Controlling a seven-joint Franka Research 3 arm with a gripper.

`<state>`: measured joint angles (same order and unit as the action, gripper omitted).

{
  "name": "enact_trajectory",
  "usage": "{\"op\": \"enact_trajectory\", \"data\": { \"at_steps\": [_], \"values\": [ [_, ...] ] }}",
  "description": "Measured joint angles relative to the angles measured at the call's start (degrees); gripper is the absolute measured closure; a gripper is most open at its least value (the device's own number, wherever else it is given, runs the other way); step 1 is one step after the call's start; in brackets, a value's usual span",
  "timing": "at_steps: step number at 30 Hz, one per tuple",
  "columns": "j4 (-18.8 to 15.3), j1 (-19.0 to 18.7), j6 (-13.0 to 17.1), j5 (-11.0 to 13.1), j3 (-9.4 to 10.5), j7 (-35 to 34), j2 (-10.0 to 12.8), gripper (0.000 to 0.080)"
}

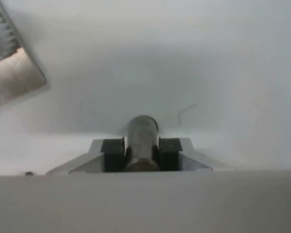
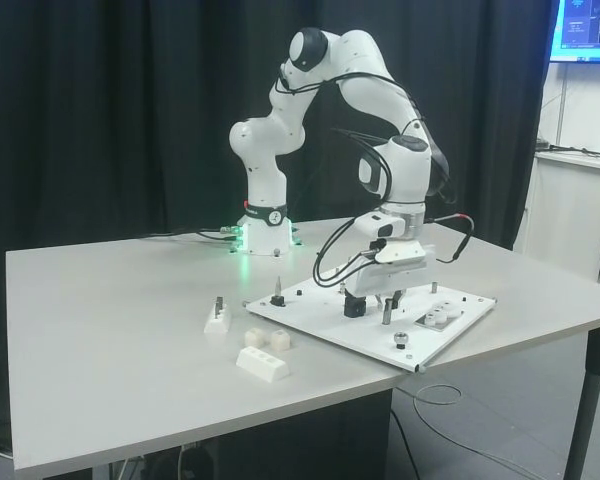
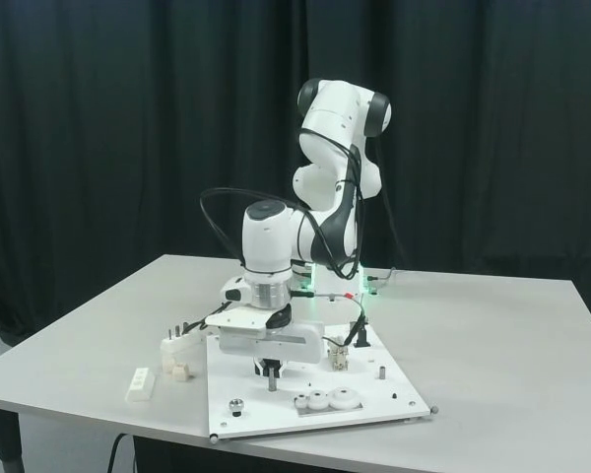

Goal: Insert round peg 4.

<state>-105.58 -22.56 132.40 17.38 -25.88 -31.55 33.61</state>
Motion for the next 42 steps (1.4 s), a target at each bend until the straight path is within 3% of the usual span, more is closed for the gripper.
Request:
{"op": "enact_trajectory", "data": {
  "at_steps": [42],
  "values": [
    [0.7, 0.6, -1.3, -0.8, 0.46, -0.1, 0.4, 0.0659]
  ]
}}
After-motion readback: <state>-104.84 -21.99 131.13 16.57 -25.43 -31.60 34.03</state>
